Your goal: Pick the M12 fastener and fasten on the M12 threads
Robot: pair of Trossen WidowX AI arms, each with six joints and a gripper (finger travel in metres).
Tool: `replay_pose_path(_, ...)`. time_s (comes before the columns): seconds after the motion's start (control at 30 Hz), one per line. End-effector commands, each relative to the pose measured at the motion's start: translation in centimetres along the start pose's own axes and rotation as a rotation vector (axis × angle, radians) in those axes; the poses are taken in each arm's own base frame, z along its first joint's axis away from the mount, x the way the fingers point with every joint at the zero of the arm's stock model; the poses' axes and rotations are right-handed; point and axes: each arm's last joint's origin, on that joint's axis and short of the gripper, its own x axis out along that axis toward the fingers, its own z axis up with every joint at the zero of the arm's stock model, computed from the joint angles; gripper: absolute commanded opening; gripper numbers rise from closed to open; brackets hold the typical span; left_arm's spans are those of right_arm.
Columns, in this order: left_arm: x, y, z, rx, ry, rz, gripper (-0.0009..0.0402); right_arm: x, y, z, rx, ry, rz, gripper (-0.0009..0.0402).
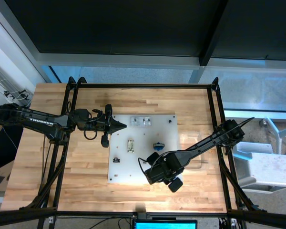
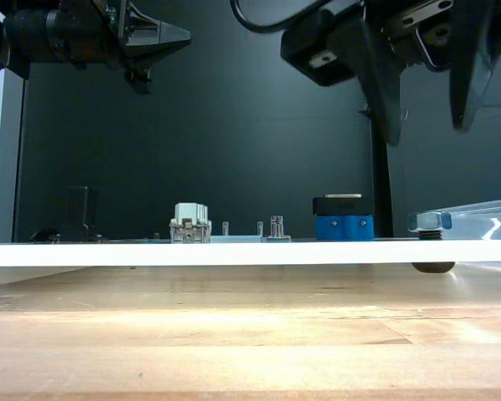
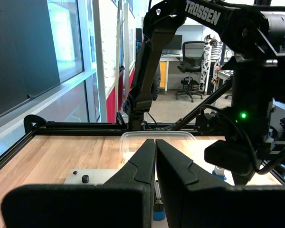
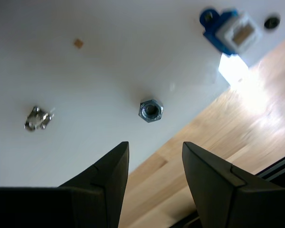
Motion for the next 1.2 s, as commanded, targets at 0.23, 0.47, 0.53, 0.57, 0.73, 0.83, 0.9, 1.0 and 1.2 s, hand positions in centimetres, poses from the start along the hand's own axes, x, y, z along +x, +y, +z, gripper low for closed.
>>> replay_pose_path(0.23, 0.00, 0.00, 0.02, 0.000, -0.001, 0.000, 0.0000, -0.50, -0.14, 0.47, -0.466, -0.029, -0.016, 0.0155)
replay_pose_path(0.47, 0.00, 0.00, 0.02, 0.000, -0.001, 0.000, 0.0000, -0.52, -0.12, 0.54, -0.922, -0.036, -0.019, 0.0155)
replay_pose_path(0.53, 0.00, 0.00, 0.02, 0.000, -0.001, 0.000, 0.0000, -0.52, -0.05, 0.56, -1.132, -0.058, -0.002, 0.0155)
replay_pose_path(0.57, 0.00, 0.00, 0.02, 0.000, -0.001, 0.000, 0.0000, -0.52, 0.00, 0.57, -1.245, -0.069, 0.004, 0.0155)
replay_pose_path(0.73, 0.00, 0.01, 0.02, 0.000, -0.001, 0.000, 0.0000, -0.52, -0.01, 0.56, -1.706, -0.071, -0.012, 0.0155)
replay_pose_path(0.83, 0.00, 0.01, 0.02, 0.000, -0.001, 0.000, 0.0000, -0.54, -0.15, 0.53, -1.907, -0.062, -0.024, 0.0155)
replay_pose_path(0.9, 0.00, 0.00, 0.02, 0.000, -0.001, 0.000, 0.0000, -0.54, -0.15, 0.51, -1.985, -0.063, -0.023, 0.0155)
replay_pose_path(1.0, 0.00, 0.00, 0.02, 0.000, -0.001, 0.000, 0.0000, -0.48, -0.18, 0.60, -2.058, -0.066, -0.040, 0.0155)
replay_pose_path(1.2, 0.00, 0.01, 0.02, 0.000, -0.001, 0.000, 0.0000, -0.03, -0.27, 0.69, -2.204, -0.027, -0.080, 0.0096)
